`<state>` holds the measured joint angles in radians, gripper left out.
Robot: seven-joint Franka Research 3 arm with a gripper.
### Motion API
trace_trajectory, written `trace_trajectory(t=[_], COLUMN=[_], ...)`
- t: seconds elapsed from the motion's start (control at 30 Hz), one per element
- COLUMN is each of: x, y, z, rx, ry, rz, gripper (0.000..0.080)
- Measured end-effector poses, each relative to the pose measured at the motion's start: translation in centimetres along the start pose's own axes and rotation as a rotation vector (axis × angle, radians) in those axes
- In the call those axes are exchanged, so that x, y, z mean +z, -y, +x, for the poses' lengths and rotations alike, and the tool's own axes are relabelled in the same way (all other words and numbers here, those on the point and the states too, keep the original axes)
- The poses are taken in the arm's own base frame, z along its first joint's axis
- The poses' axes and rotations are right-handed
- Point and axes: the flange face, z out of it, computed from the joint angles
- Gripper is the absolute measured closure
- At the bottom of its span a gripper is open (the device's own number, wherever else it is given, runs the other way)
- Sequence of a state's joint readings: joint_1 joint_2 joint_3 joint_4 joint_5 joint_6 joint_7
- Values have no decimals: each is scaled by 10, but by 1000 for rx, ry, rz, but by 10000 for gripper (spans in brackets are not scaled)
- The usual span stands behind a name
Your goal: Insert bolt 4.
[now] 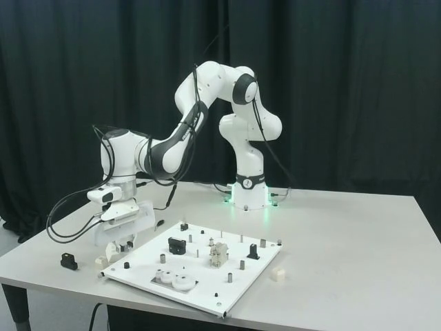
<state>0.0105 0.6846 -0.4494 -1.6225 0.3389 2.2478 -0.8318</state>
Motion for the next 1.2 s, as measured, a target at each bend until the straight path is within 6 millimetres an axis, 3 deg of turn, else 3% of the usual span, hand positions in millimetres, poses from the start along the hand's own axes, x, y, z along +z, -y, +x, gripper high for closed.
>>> trace_trajectory(t=[1.2], x=[28], y=[1], z=[1], rx=[-7], ry=[-1], rz=[1], gripper=[577])
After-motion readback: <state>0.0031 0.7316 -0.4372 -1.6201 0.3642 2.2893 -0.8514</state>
